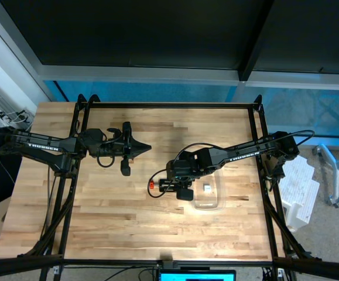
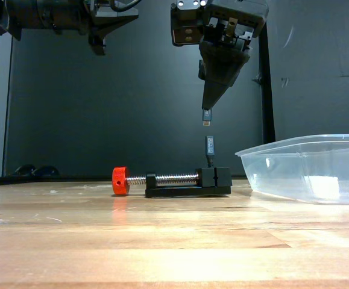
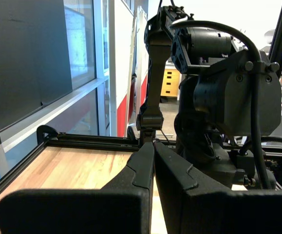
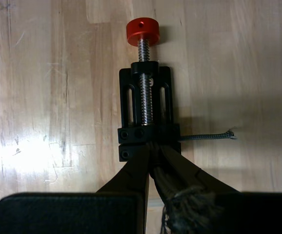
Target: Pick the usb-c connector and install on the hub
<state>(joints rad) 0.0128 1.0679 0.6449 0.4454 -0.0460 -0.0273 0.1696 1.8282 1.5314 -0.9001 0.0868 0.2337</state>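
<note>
Usb-c connector (image 2: 207, 116): pinched tip-down in right gripper (image 2: 207, 103) jaws, hanging in air just above hub's upright pin (image 2: 210, 146), apart from it. Far left, high over worktop (image 2: 72, 235): left gripper (image 1: 144, 148), jaws closed, empty. Centre: hub (image 2: 189, 182) flat on worktop, orange-red knob (image 2: 120, 180) at left end. Right: clear plastic tray (image 2: 319, 158), just beside hub.

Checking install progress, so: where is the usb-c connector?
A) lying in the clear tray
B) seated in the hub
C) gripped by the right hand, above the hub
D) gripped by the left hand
C: in the low view the usb-c connector hangs from the tip of the right hand with a gap above the hub, while the left hand, shut and holding nothing, sits raised off to the left.
</note>
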